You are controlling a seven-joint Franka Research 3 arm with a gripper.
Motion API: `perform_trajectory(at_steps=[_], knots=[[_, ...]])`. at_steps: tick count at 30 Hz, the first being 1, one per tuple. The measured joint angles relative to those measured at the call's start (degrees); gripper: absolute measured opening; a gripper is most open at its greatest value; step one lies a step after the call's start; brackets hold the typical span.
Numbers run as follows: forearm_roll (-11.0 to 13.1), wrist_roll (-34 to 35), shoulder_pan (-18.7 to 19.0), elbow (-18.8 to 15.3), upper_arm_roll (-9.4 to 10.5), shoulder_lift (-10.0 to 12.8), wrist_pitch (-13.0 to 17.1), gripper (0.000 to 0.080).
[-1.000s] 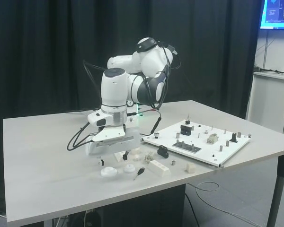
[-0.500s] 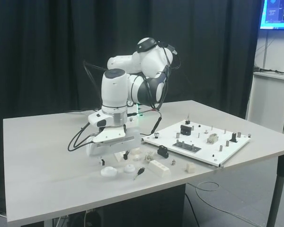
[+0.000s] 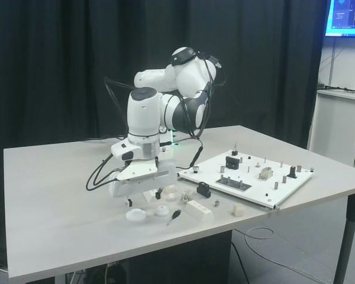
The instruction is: Remove round peg 4.
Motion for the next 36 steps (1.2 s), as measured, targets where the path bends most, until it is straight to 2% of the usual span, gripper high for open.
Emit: perform_trajectory(at_steps=[15, 36], knots=[[-0.02, 0.72, 0.25, 0.00, 0.04, 0.00, -1.20, 0.0800], [-0.61, 3.34, 1.29, 0.00, 0.03, -0.04, -4.61, 0.0800]])
